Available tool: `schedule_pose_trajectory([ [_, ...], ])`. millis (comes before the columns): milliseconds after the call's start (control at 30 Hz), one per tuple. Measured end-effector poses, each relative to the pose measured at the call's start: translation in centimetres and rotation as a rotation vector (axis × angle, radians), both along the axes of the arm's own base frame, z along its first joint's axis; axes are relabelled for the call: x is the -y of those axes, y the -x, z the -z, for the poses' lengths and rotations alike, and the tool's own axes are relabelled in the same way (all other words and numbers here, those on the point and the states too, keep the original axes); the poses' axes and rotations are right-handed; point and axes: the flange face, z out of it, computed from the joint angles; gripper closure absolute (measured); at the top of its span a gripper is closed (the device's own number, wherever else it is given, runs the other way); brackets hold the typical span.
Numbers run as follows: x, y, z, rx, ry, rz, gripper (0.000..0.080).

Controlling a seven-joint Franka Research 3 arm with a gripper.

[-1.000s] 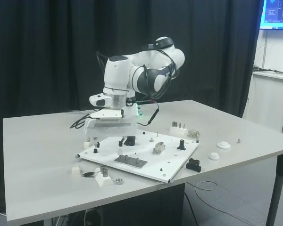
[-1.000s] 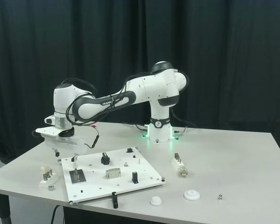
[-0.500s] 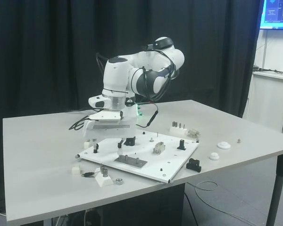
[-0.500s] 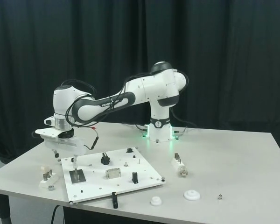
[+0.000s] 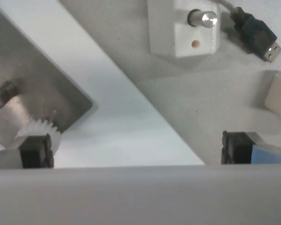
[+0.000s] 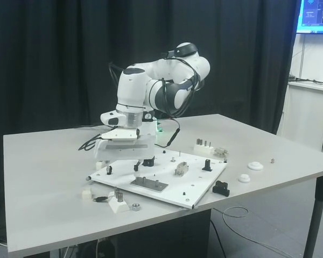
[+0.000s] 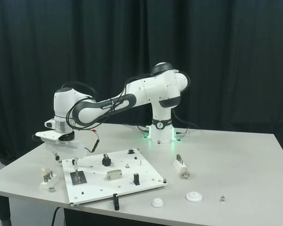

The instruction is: Insert small gear.

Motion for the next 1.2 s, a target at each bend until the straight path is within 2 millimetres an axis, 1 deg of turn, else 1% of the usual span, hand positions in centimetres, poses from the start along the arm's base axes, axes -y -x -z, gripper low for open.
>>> schedule_pose_trajectory([
  [1200, 0.01, 0.33, 0.16, -0.024, -0.012, -0.012, 0.0003],
])
